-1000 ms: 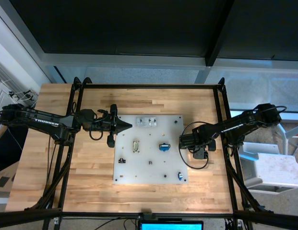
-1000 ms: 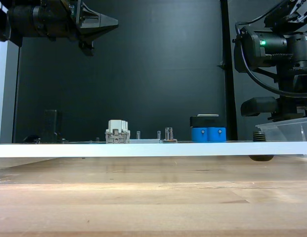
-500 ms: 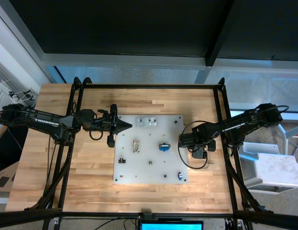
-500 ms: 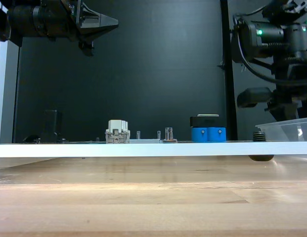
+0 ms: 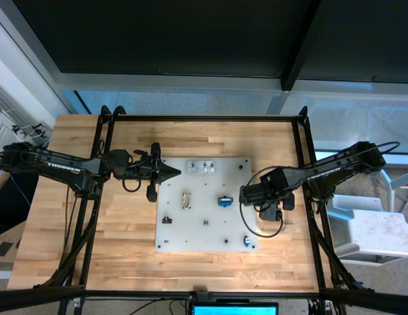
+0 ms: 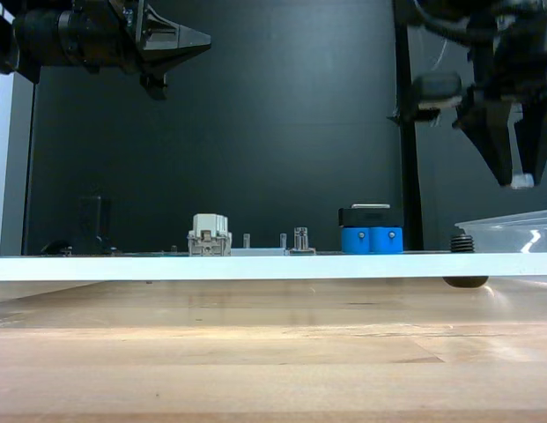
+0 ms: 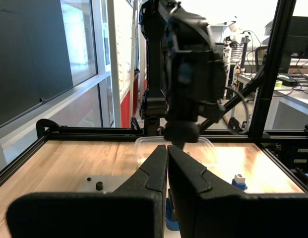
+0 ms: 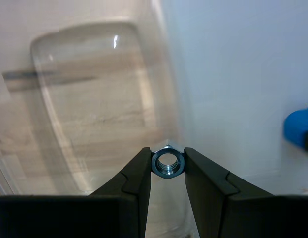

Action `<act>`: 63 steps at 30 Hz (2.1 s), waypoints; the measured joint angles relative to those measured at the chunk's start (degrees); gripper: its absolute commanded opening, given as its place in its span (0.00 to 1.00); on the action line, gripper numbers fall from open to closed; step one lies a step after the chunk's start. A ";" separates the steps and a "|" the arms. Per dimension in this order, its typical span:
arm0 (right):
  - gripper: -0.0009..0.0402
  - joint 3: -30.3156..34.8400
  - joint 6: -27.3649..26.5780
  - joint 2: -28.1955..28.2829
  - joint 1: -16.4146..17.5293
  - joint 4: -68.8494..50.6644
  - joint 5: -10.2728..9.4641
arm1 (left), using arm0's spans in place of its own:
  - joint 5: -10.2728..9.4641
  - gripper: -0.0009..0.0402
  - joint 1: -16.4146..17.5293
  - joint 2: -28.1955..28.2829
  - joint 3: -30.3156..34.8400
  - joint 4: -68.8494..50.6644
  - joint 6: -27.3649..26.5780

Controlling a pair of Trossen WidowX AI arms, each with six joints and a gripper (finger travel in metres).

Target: Pick the M12 fastener and fasten on the M12 threads

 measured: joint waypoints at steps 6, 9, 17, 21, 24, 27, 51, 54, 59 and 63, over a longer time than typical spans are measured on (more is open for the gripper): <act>0.09 9.62 3.98 7.30 3.85 -1.60 -0.17 | 0.00 0.02 0.00 0.00 0.00 0.00 0.02; 0.09 15.30 4.39 11.76 5.42 -3.28 -0.20 | 0.00 0.02 0.00 0.00 0.00 0.02 0.02; 0.09 27.78 5.42 22.97 8.59 -6.05 -0.17 | 0.00 0.02 0.00 0.00 0.00 0.02 0.02; 0.09 31.91 5.38 26.93 9.75 -5.97 -0.20 | 0.00 0.02 0.00 0.02 -0.02 0.02 0.00; 0.09 34.71 5.35 29.55 10.27 -5.97 -0.20 | 0.00 0.02 0.00 0.02 0.00 0.02 0.00; 0.09 37.42 5.33 32.13 10.58 -6.05 -0.17 | 0.00 0.02 0.00 0.00 -0.02 0.00 0.00; 0.09 41.90 5.29 39.45 11.04 -4.83 -0.92 | -0.02 0.02 0.00 0.02 0.00 0.02 0.00; 0.09 41.27 5.31 39.45 11.08 -4.37 -2.21 | 0.00 0.02 0.00 0.00 -0.02 0.02 0.02; 0.09 40.44 5.33 39.45 11.17 -3.37 -2.80 | 0.00 0.02 0.00 0.00 0.00 0.02 0.02; 0.09 40.24 5.33 39.45 11.15 -3.37 -2.80 | 0.00 0.02 0.00 0.00 -0.02 0.02 0.00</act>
